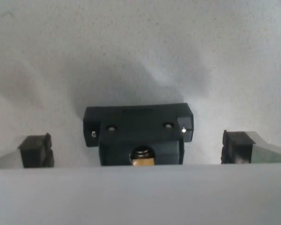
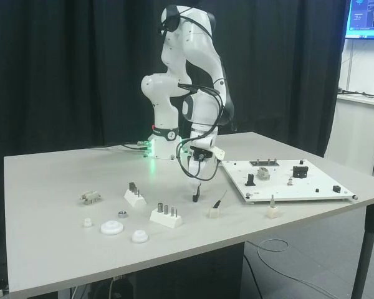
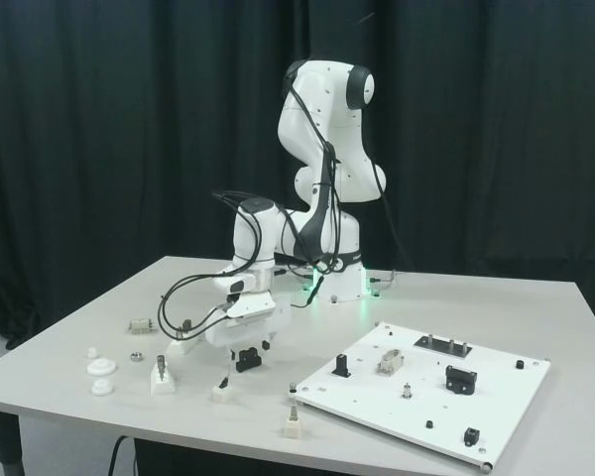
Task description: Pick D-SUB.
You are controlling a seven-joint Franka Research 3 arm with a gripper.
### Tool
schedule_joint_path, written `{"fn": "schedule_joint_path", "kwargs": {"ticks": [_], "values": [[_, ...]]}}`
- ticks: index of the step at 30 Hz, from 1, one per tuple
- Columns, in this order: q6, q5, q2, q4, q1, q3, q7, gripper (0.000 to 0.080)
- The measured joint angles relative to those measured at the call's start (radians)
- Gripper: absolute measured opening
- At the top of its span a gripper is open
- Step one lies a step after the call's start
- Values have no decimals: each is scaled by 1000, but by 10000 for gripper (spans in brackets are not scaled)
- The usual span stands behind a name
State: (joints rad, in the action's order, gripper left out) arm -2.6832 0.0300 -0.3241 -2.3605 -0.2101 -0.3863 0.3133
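Between the two black fingertips in the wrist view, the black D-SUB connector [image 1: 138, 136] is lying on the grey table [image 1: 140, 51]; the gripper [image 1: 136, 149] is holding its fingers [image 1: 36, 151] wide apart, clear of the housing on both sides. In the first room view, the gripper [image 2: 197, 194] is hanging low near the table's front edge, beside the white board [image 2: 287, 182]. In the second room view, the D-SUB connector [image 3: 248, 359] is sitting under the gripper [image 3: 250, 347], between the white holders [image 3: 161, 381] and the board [image 3: 416, 389].
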Motion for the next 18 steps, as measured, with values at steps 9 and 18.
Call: {"fn": "schedule_joint_path", "kwargs": {"ticks": [9,18], "values": [[-10,4,-10,0,0,0,0,800],[-12,6,-17,0,0,4,1,685]]}}
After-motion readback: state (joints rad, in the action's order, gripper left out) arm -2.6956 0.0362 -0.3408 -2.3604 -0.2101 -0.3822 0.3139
